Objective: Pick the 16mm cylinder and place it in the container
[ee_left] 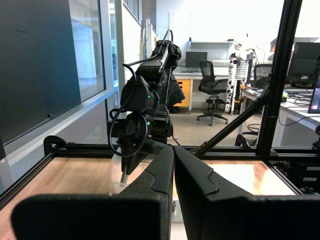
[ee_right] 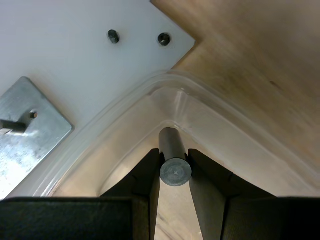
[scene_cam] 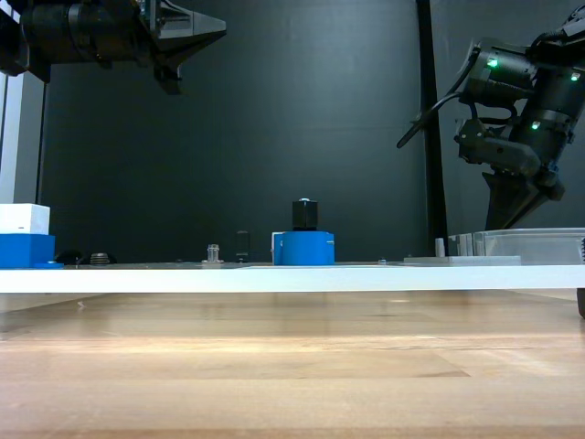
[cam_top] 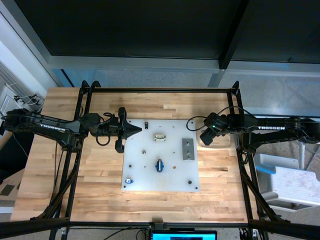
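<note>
The 16mm cylinder (ee_right: pixel 175 167), a short grey metal peg, is pinched between the fingers of my right gripper (ee_right: pixel 174 161). It hangs over a rounded corner of the clear plastic container (ee_right: pixel 100 145). In the high view my right gripper (cam_top: pixel 204 139) points down at the container (cam_top: pixel 222 143), just off the white board's right edge. In the low view my right gripper (scene_cam: pixel 512 215) dips behind the container's wall (scene_cam: pixel 539 242). My left gripper (cam_top: pixel 136 130) hovers shut and empty over the board's left edge, high above it (scene_cam: pixel 212 32).
The white board (cam_top: pixel 150 175) carries a grey rectangular block (cam_top: pixel 188 149) near the container, a blue fixture with a black knob (cam_top: pixel 159 165), a small blue-and-white part (cam_top: pixel 129 180) and a connector (cam_top: pixel 159 136). A black frame (cam_top: pixel 160 90) surrounds the table.
</note>
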Tool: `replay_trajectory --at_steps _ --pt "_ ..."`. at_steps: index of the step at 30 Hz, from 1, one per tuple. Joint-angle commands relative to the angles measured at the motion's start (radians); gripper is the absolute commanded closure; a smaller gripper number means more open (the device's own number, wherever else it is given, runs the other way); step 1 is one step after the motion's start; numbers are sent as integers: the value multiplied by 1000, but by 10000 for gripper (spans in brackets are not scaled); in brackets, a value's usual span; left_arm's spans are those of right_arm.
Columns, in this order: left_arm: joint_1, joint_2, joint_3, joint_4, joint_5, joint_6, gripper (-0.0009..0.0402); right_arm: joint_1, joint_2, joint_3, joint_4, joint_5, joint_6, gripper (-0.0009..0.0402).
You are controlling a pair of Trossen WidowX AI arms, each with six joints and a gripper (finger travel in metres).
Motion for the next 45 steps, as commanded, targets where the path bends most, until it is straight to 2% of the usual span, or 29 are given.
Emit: replay_trajectory --at_steps 1,22,27,30,45 --pt "0 0 0 0 0 0 393 1 1 0 0 25 0 340" --pt "0 0 0 0 0 0 393 7 1 0 2 23 1 226" --pt "0 0 0 0 0 0 393 10 1 0 1 13 26 221" --pt "0 0 0 0 0 0 393 10 1 3 0 -12 26 221" --pt "0 0 0 0 0 0 393 12 1 27 -28 -11 23 221"
